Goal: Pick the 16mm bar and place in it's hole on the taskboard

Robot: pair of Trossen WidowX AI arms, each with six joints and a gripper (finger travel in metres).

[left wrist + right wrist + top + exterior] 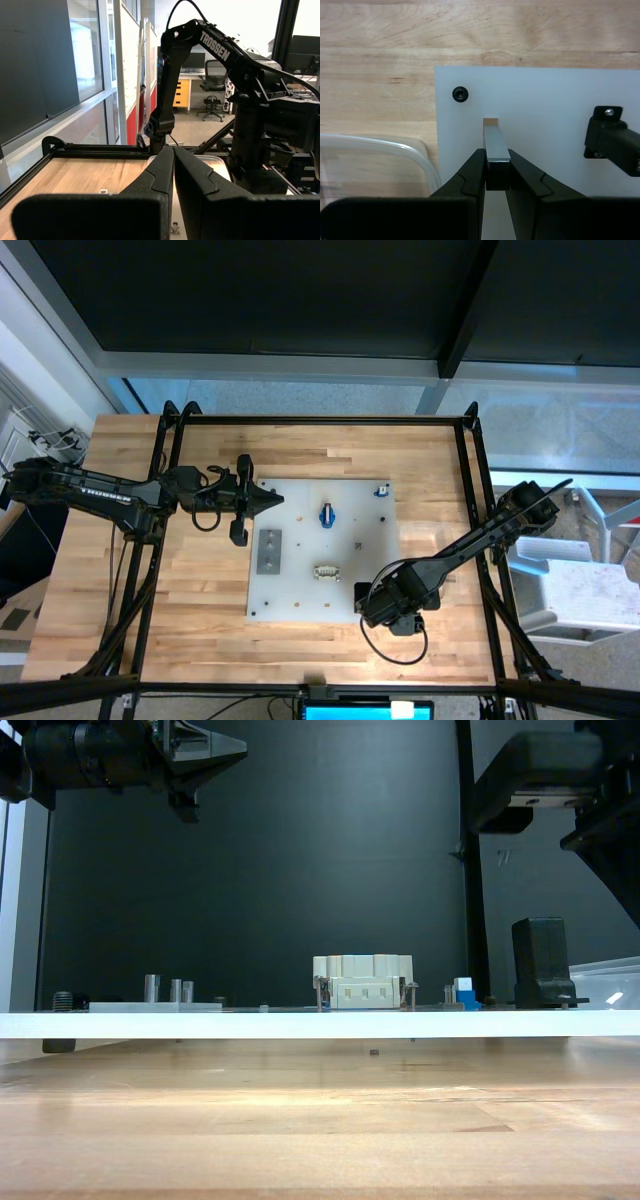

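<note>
At the near right corner of the taskboard [300,590], the right end effector [496,167] is clamped on the upper end of the 16mm bar [496,145]. The bar's far end sits at its hole [490,121], and I cannot tell whether it has entered. The likely trouble is a small tilt or offset: the bar's edge would catch the hole's rim and jam, or slide in the fingers if pushed. If it were let go before it is seated, the bar could topple off that corner of the taskboard, onto the bench [200,640] or towards the plastic tub [380,160] just beside that edge. A sideways correction could also brush the black block [615,145] nearby on the taskboard. The left end effector [262,498] hangs high over the taskboard's far left edge, fingers pressed together on nothing and well apart from the work, so a collision looks unlikely.
</note>
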